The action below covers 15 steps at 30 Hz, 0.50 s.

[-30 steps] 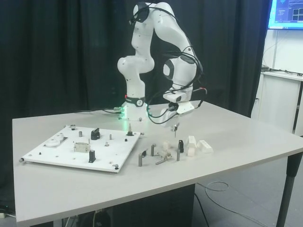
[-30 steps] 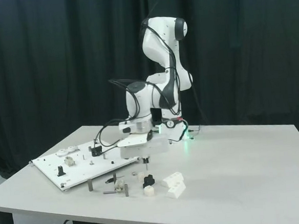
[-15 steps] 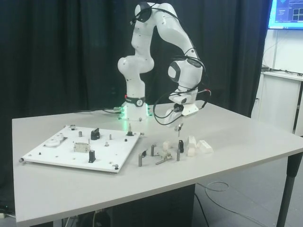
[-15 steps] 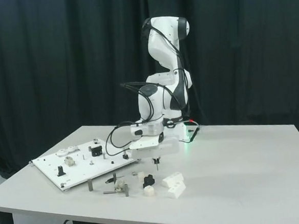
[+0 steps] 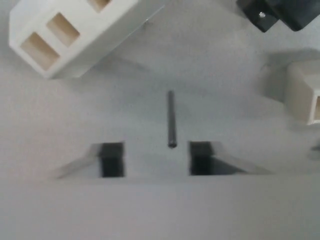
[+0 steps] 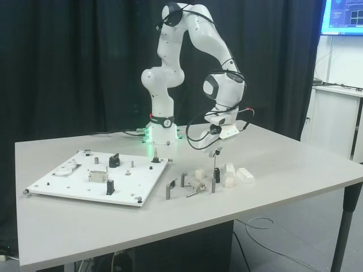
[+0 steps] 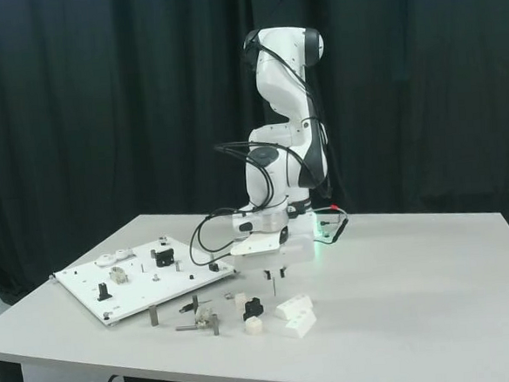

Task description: Place round peg 1.

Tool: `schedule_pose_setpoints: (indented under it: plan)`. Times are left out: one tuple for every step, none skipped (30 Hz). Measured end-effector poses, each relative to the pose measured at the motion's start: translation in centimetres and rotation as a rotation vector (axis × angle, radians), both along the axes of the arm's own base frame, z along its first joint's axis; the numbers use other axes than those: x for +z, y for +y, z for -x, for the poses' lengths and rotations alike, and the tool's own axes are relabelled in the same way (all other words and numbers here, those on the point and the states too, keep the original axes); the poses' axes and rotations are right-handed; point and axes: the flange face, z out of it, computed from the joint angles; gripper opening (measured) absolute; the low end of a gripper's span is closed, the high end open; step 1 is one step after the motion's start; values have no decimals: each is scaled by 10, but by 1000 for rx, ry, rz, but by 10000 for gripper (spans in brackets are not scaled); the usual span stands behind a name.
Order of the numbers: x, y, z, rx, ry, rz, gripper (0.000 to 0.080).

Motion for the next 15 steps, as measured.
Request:
schedule_pose_setpoints:
  plan:
    - [0, 1, 0, 1, -1, 1, 204]
    - [0, 1, 1, 2, -1, 1, 204]
    - [0, 1, 1, 3, -2, 1, 204]
    - [0, 2, 1, 4, -3, 1, 204]
    - [0, 2, 1, 5, -3, 1, 204]
    - [0, 2, 1, 6, -4, 1, 204]
    - [0, 2, 1, 7, -4, 1, 507]
    - [0, 3, 1, 8, -5, 1, 507]
    - [0, 3, 1, 8, -6, 1, 507]
    - [0, 3, 2, 8, -7, 1, 507]
    - [0, 3, 2, 8, -8, 1, 744]
    - [0, 3, 2, 8, -9, 1, 744]
    - [-1, 3, 2, 8, -9, 1, 744]
    - [-1, 3, 2, 8, -10, 1, 744]
    - [-1, 3, 3, 8, -11, 1, 744]
